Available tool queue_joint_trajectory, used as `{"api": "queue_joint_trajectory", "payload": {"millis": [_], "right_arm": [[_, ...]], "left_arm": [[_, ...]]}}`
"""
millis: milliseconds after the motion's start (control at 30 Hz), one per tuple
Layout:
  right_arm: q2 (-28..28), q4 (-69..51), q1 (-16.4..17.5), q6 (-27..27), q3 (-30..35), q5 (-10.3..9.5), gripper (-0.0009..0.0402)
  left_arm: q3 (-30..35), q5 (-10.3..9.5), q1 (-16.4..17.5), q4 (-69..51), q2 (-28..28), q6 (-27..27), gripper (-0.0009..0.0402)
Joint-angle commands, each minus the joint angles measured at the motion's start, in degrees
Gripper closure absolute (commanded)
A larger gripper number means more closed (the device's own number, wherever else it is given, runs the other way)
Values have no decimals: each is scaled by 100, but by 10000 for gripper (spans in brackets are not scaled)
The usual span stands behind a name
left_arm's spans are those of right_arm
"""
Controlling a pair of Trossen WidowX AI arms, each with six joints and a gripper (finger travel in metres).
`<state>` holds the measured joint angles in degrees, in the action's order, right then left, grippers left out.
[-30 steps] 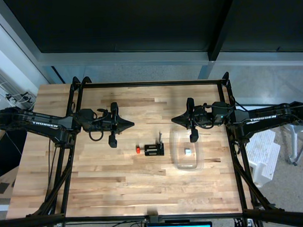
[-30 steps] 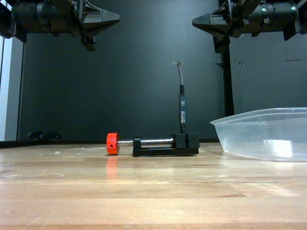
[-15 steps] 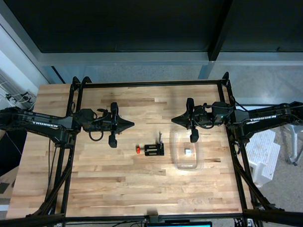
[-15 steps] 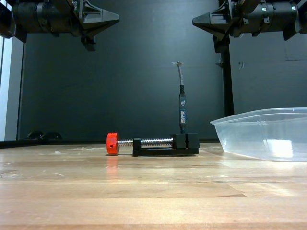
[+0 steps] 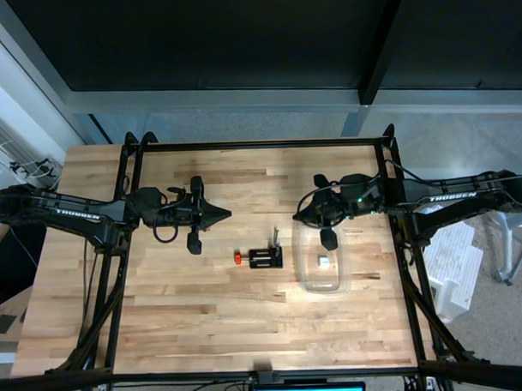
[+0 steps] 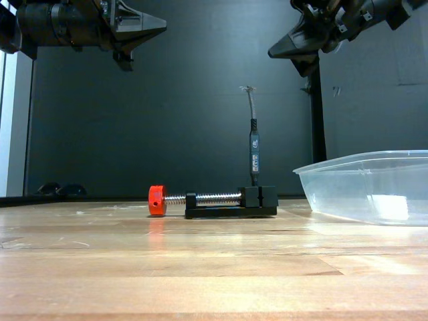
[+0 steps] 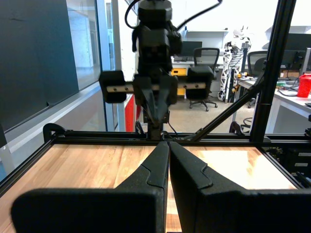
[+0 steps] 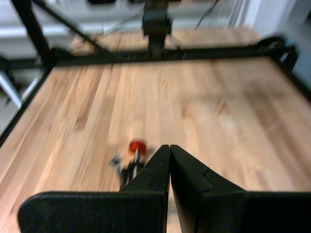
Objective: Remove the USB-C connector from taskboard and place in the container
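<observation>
Table (image 5: 205, 317); left pincer (image 5: 226, 215), right pincer (image 5: 297, 215) aloft, wrist-view closed.

You had a smooth, pale wood-plank worktop (image 5: 205, 317) carrying a clear, glossy plastic container (image 6: 348, 194) and a matt black taskboard (image 6: 231, 200) with a shiny metal screw (image 6: 214, 198). The matt black left end effector (image 5: 227, 214) hung left of the taskboard, and the matt black right end effector (image 5: 298, 213) hung above the container's far edge.

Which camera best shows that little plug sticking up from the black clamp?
Low view: the USB-C connector stands upright in the taskboard, side-on. High view: a sliver; right wrist: a blur; left wrist: nothing. Left gripper and right gripper hang shut, high at either side.
</observation>
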<state>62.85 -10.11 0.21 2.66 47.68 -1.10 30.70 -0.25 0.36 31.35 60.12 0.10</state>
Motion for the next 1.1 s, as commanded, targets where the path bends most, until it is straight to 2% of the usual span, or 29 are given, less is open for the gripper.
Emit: {"api": "queue_joint_trajectory", "payload": {"millis": [33,133,333,867,967,1100], "right_arm": [[181,-457,149,11,245,96,393],[358,-979,310,13,468,326,393],[793,-1670,546,125,881,468,393],[2157,-3261,723,254,2188,455,392],[2391,-3499,761,310,2398,461,378],[2675,-3654,780,422,2614,472,336]], "left_arm": [[0,0,0,0,0,2,393],[0,0,0,0,0,2,393],[0,0,0,2,0,2,393],[0,0,2,0,-2,2,393],[0,0,0,0,-2,2,393],[0,0,0,0,0,2,393]]}}
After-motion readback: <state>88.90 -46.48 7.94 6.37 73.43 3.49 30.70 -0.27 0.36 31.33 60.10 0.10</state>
